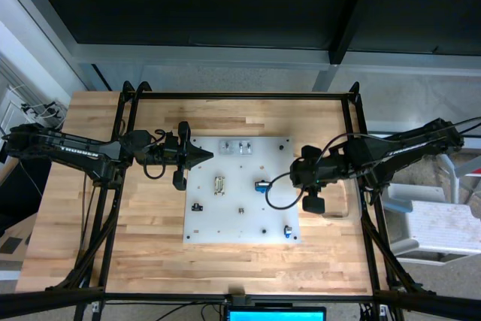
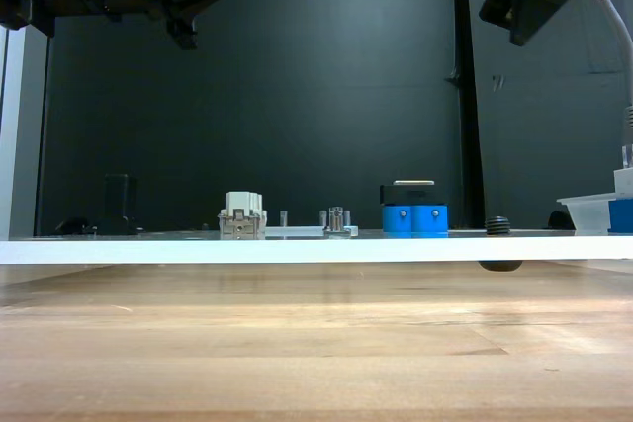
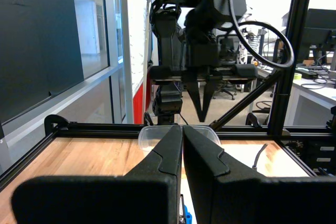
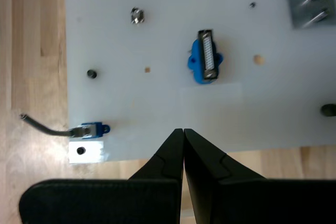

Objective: Remove the rj45 connector and place it in the container

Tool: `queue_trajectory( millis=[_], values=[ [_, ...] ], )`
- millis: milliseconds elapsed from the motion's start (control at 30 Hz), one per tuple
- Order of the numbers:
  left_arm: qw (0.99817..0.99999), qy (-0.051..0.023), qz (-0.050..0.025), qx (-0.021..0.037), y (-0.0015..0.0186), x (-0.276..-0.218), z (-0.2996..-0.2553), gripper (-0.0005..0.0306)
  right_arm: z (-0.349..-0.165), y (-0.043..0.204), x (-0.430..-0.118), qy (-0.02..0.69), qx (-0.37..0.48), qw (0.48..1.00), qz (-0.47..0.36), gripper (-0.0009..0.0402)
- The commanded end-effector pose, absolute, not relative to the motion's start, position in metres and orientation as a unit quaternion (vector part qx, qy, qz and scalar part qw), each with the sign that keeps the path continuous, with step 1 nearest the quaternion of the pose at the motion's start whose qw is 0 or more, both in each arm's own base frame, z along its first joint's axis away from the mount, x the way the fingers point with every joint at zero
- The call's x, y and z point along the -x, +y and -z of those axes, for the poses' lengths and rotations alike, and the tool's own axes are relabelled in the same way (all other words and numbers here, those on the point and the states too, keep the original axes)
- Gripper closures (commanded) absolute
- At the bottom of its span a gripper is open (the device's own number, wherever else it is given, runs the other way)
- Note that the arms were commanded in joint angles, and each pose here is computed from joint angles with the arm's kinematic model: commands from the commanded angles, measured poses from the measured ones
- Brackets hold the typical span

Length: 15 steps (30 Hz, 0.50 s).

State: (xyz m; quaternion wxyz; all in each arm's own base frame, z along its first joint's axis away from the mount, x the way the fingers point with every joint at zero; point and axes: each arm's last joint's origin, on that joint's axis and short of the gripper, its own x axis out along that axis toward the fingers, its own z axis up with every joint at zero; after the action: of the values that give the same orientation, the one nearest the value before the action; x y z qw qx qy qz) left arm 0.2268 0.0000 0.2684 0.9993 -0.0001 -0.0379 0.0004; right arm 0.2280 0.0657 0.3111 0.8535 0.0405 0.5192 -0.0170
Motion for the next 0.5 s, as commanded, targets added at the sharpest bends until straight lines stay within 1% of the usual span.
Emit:
queue_trajectory(
  millis=[33, 500],
  values=[
    [0.99928, -0.0380, -0.0004, 0.0001, 0.0001, -0.2269, -0.2685, 0.0300, -0.305, 0.074, -0.229, 0.533, -0.038, 0.845, 0.022, 0.0393],
    [0.99928, -0.0380, -0.0004, 0.0001, 0.0001, -0.2269, -0.2685, 0.0300, -0.286, 0.118, -0.230, 0.570, -0.042, 0.820, 0.010, 0.0393]
  ],
)
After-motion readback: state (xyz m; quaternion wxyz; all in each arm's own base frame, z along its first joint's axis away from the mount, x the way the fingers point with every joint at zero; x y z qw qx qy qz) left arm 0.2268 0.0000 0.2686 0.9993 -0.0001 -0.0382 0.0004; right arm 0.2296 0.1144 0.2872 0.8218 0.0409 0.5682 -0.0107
